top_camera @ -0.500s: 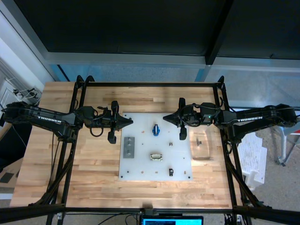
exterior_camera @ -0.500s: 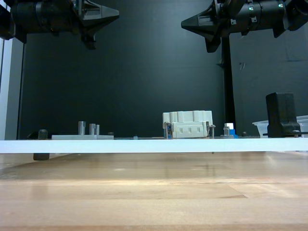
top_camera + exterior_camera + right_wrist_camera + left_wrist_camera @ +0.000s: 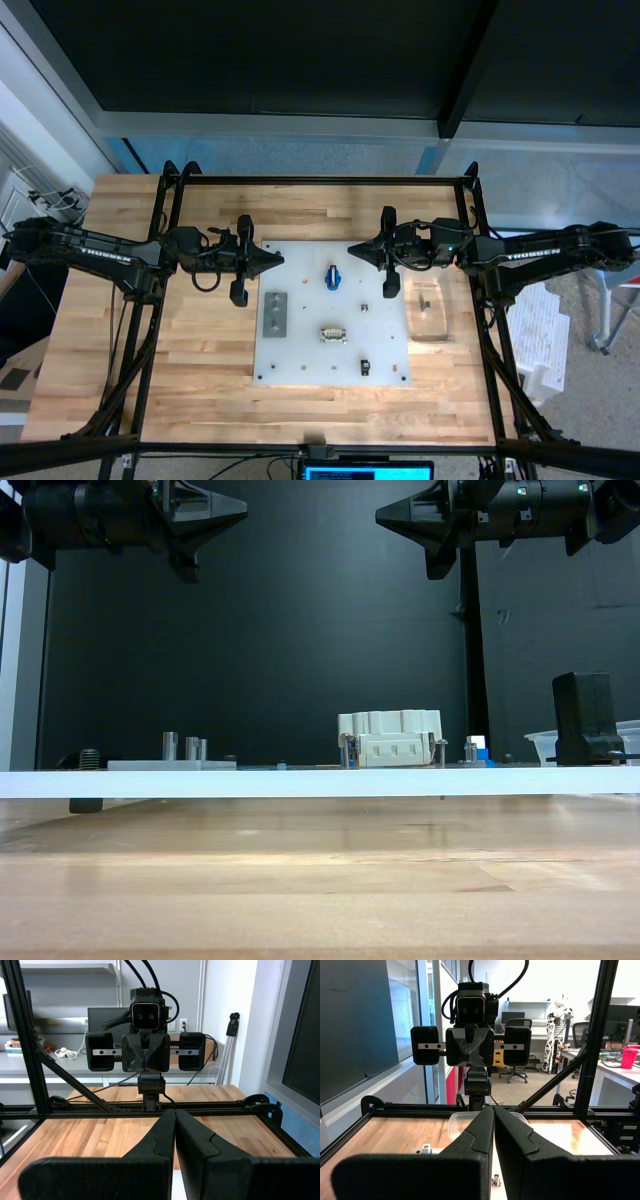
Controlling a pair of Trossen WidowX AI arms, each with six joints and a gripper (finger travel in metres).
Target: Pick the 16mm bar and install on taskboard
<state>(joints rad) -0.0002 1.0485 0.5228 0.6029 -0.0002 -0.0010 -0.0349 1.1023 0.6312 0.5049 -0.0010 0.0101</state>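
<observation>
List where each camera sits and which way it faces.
High view: above the table's near edge, looking down and away at the taskboard; both arms show, left gripper and right gripper shut, tips facing each other.
Low view: table-top height at the near edge, level along the taskboard; both grippers overhead.
Left wrist view: on the left arm, along its gripper, facing the right arm.
Right wrist view: on the right arm, facing the left arm.
Shared: high and low views both show the connector.

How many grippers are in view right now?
2. The left gripper hangs high near the taskboard's far left corner. The right gripper hangs high near its far edge, right of centre. Both are shut and empty, and they point at each other.
</observation>
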